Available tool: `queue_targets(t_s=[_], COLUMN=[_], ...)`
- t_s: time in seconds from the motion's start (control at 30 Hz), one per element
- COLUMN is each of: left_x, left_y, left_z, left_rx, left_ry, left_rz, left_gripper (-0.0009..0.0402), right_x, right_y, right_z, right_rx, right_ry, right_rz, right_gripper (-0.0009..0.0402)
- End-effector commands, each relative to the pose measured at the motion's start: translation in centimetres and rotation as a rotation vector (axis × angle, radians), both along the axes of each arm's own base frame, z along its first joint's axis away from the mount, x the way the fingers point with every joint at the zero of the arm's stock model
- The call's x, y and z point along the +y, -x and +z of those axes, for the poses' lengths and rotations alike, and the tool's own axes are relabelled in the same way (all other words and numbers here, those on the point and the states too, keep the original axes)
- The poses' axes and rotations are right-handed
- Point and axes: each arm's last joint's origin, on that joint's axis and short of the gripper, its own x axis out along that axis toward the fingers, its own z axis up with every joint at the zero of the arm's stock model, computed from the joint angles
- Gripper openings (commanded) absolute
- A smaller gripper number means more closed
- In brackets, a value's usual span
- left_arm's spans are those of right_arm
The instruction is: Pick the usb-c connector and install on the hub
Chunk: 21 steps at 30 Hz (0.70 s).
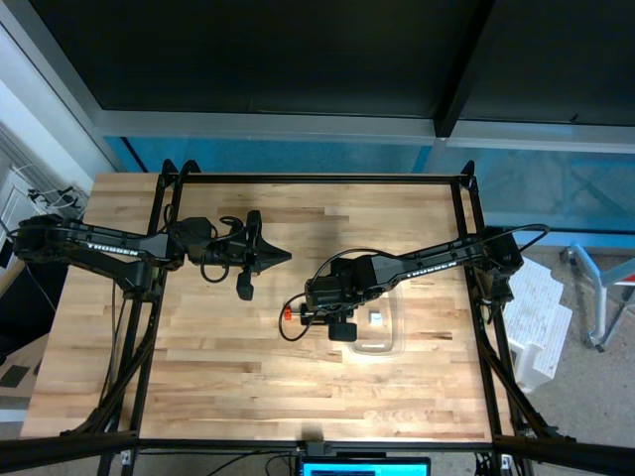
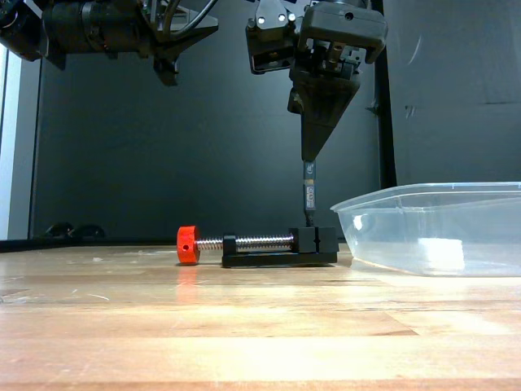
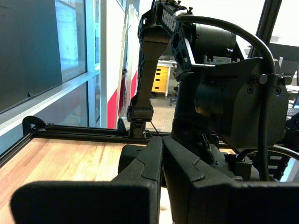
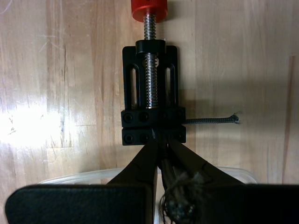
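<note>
Aloft, left gripper; right gripper half-hides usb-c connector.

There are two grippers over one wooden table: the left gripper above the table's left half and the right gripper above the clamp. One usb-c connector hangs upright, pinched in the right gripper. One black clamp has one red knob and one threaded screw. One frayed braided cord lies beside it. One clear plastic container holds what looks like a single small white block.
</note>
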Motion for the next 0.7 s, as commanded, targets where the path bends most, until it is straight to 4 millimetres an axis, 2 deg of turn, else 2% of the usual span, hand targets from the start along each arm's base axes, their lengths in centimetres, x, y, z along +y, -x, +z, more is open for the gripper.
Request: queue_targets(t_s=[0.03, 0.4, 0.7], left_x=[0.0, 0.0, 0.0], left_y=[0.0, 0.0, 0.0], left_z=[0.0, 0.0, 0.0], left_rx=[0.0, 0.0, 0.0], left_ry=[0.0, 0.0, 0.0], left_rz=[0.0, 0.0, 0.0], left_gripper=[0.0, 0.0, 0.0], right_x=[0.0, 0.0, -0.1], right_y=[0.0, 0.1, 0.1], right_z=[0.0, -1.3, -1.4], right_rx=[-0.001, 0.0, -0.001], right_ry=[0.0, -0.008, -0.007], right_rz=[0.003, 0.003, 0.001], right_gripper=[0.0, 0.0, 0.0])
